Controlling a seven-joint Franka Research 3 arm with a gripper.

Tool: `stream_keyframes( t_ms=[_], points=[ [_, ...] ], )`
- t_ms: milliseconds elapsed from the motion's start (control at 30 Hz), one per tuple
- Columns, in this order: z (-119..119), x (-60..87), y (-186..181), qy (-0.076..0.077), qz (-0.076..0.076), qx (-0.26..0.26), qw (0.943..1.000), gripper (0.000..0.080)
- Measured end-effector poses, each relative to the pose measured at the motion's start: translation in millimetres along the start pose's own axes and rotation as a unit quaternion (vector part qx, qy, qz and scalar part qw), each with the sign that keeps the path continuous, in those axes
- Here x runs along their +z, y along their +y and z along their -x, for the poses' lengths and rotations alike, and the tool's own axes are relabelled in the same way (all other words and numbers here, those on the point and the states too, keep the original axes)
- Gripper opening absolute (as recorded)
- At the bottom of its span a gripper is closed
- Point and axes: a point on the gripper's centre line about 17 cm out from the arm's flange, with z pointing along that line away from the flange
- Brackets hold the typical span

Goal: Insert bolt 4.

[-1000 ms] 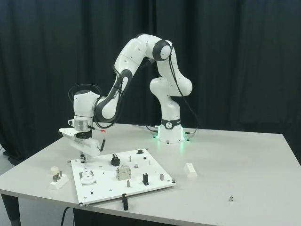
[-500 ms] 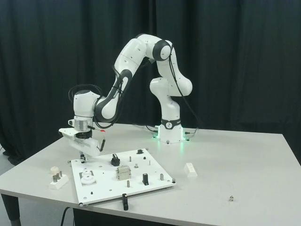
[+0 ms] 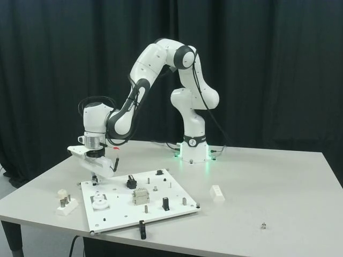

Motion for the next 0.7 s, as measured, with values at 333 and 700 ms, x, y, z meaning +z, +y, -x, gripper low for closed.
stream_keyframes(
  t_ms=[333, 700],
  points=[
    [-0.9, 0.1, -0.2, 0.002, -0.002, 0.006, 1.0000, 0.0222],
    [-2.1, 0.1, -0.8, 0.007, -0.011, 0.030, 0.9995, 0.0222]
  ],
)
